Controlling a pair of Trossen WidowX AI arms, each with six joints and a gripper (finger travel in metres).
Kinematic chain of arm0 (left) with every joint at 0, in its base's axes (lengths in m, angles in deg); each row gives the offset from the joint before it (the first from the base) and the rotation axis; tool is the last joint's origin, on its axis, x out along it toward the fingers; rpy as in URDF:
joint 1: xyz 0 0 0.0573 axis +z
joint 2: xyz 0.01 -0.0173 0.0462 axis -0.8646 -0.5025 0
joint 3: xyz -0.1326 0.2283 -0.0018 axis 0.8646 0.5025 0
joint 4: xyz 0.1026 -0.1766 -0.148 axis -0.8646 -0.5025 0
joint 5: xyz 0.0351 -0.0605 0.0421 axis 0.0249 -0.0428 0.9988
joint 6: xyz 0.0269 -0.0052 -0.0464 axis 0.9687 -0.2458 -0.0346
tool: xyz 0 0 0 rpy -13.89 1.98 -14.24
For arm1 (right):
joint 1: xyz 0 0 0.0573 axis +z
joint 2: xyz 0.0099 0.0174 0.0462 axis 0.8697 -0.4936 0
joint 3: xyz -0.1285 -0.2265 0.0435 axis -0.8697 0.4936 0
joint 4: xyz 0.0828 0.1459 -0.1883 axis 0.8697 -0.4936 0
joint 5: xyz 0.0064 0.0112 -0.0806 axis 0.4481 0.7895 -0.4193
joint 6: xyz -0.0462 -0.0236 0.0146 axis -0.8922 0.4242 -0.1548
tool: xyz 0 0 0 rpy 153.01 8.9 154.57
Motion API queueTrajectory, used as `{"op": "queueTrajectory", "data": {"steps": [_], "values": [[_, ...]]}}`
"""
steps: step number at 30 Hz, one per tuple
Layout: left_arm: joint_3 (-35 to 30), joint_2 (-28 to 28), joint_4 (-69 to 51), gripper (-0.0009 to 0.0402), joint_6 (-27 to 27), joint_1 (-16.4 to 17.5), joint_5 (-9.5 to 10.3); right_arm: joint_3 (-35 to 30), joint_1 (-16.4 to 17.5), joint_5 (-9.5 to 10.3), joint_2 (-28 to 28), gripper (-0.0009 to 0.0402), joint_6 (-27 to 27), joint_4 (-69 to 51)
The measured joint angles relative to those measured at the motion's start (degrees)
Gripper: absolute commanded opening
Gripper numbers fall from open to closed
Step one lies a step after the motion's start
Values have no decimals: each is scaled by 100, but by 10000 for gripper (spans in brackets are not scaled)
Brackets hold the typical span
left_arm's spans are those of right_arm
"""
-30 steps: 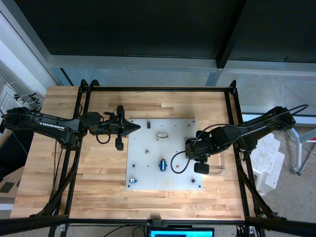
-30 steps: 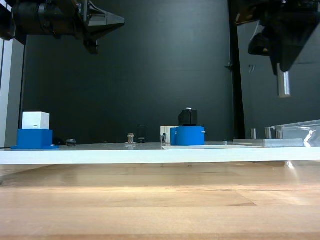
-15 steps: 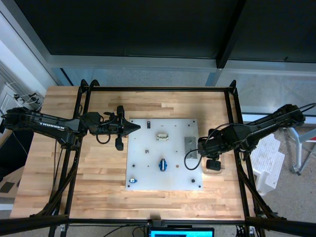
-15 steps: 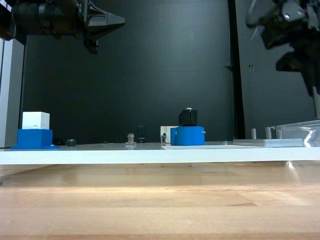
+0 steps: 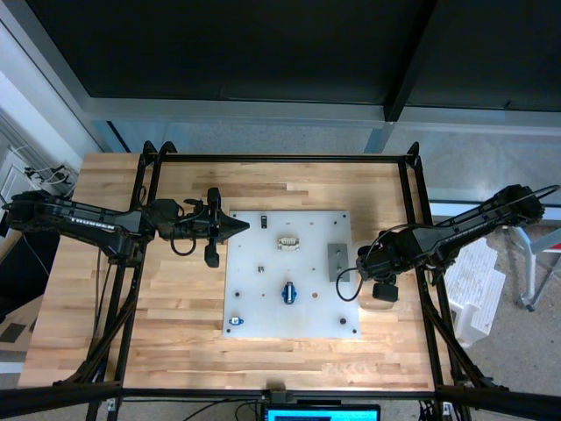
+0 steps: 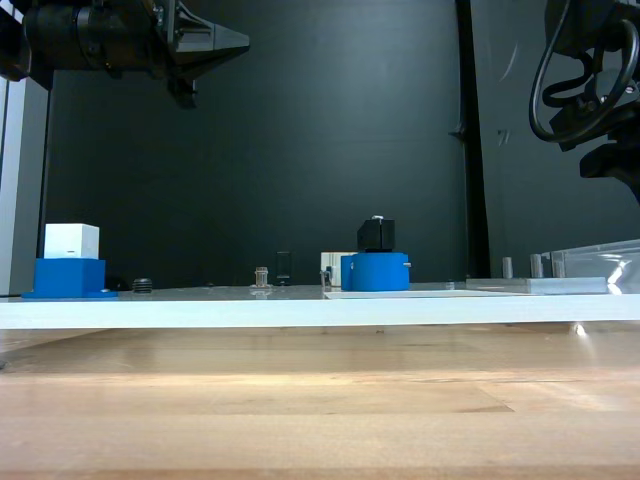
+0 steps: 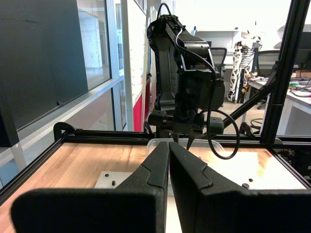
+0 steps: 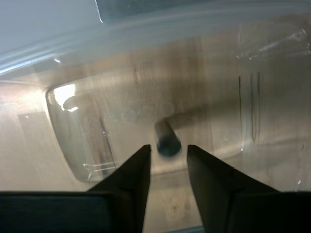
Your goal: Remove the 16mm cylinder and place in the container
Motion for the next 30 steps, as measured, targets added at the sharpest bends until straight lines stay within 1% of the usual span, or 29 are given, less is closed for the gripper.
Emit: {"op": "queueTrajectory", "data": {"steps": [6, 9, 12, 14, 19, 23, 24, 30], "values": [[0, 2, 0, 0, 2, 0, -2, -55, 0, 0, 0, 196, -17, 11], [2, 0, 0, 0, 2, 0, -2, -153, -9, -4, 7, 206, -59, 20], [2, 0, 0, 0, 0, 0, -2, -278, -96, -63, 37, 205, -286, 146], [2, 0, 0, 0, 0, 0, -2, -310, -197, -184, 103, 200, -503, 417], [0, 2, 0, 0, 2, 0, 0, -315, -468, -234, 282, 175, -1038, 1410], [2, 2, 0, 0, 2, 0, -2, -317, -649, -472, 407, 145, -1467, 2168], [0, 2, 0, 0, 2, 0, -2, -317, -699, -505, 435, 137, -1574, 2374], [0, 2, 0, 0, 2, 0, 0, -310, -931, -518, 496, 89, -2159, 3543]]}}
